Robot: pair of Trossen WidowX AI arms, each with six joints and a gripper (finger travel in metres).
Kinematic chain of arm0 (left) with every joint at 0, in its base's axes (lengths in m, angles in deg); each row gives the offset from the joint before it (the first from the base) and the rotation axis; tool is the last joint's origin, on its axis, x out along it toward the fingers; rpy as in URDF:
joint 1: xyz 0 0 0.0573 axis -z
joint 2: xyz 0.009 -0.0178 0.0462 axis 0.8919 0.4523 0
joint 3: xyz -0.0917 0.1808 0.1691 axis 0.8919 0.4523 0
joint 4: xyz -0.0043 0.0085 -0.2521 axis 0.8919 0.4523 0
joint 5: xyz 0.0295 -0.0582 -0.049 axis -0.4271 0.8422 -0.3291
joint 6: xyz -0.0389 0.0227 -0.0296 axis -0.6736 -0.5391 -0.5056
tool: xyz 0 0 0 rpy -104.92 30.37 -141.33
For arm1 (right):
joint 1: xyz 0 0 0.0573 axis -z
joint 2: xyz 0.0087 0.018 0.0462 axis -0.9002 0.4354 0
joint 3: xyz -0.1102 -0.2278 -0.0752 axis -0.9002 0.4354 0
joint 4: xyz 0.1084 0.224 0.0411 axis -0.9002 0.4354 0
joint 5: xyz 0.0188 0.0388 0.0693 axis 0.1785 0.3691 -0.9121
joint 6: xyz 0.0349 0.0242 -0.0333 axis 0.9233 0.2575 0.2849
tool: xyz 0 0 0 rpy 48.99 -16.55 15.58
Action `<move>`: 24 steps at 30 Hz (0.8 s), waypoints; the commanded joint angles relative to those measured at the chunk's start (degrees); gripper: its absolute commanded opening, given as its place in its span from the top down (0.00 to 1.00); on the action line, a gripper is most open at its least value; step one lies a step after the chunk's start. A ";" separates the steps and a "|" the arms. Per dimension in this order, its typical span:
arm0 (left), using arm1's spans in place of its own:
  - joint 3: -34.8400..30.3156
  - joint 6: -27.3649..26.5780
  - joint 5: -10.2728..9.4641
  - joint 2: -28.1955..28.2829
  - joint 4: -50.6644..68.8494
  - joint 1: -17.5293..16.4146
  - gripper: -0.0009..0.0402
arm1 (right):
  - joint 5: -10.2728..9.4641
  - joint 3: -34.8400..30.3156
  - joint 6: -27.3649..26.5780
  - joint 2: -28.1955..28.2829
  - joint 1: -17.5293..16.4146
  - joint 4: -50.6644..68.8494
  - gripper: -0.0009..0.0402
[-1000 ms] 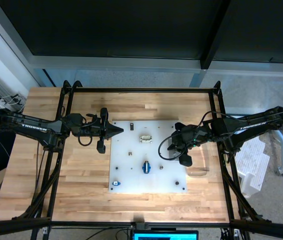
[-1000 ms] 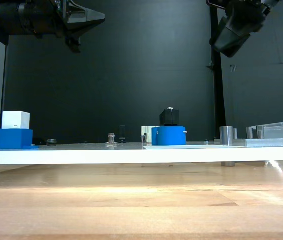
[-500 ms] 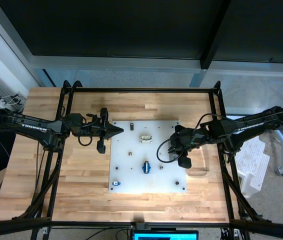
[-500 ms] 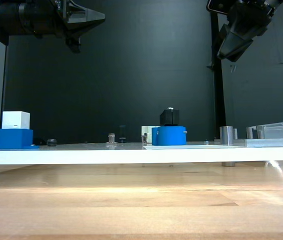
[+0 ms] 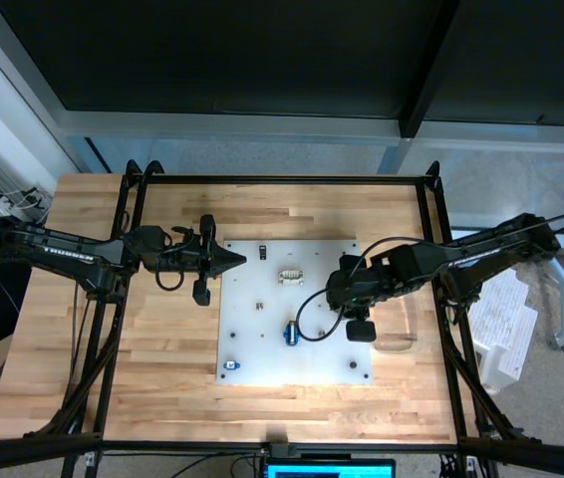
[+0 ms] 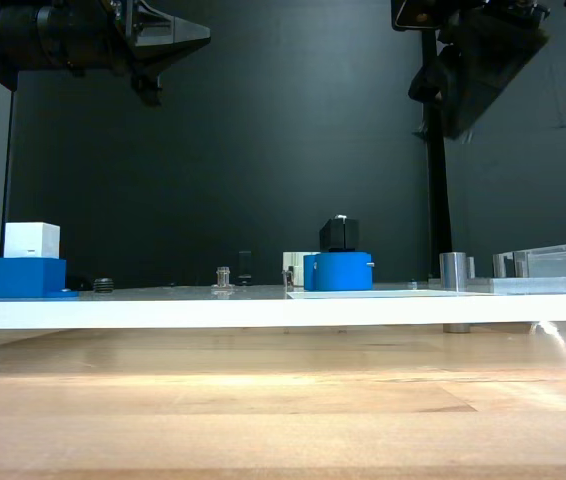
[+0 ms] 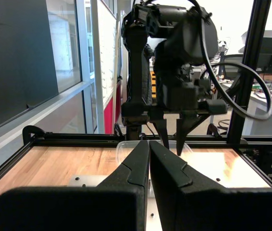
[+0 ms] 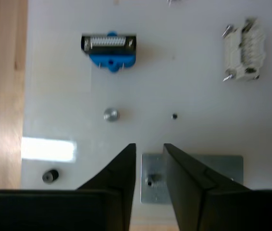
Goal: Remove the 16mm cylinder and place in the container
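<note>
The small dull-grey round metal peg, the 16mm cylinder (image 5: pixel 322 335), stands upright on the white square board (image 5: pixel 262 344), just right of the blue upright connector (image 5: pixel 290 334) and apart from it. In the low view the 16mm cylinder (image 6: pixel 453 270) rises from the board with nothing touching it.

The right gripper (image 5: pixel 343 295) hangs well above the board's right side and points down. The right wrist view shows its fingers a little apart with nothing between them. Below them lies the grey rectangular metal block (image 8: pixel 213 178), with the cylinder (image 8: pixel 111 114) lying off to one side of it.

The clear rectangular plastic container (image 5: pixel 399 346) sits on the wooden desk (image 5: pixel 162 339) just beyond the board's right edge. The desk's wood shows through its floor, and the right arm covers much of it from above.

The left gripper (image 5: pixel 239 259) hovers high over the board's far left edge and points right. Its fingers are pressed together on nothing, as the left wrist view shows.
</note>
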 commanded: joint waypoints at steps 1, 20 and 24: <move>0.00 0.02 0.02 0.02 0.02 0.00 0.98 | -0.04 -2.19 -0.13 3.13 -0.55 1.25 0.67; 0.00 0.00 0.00 0.02 0.02 0.00 0.98 | 1.53 -3.13 -0.09 9.60 -3.06 1.88 0.38; 0.00 0.02 0.00 0.02 0.02 -0.02 0.98 | 1.53 -3.02 -0.11 9.70 -3.50 1.79 0.37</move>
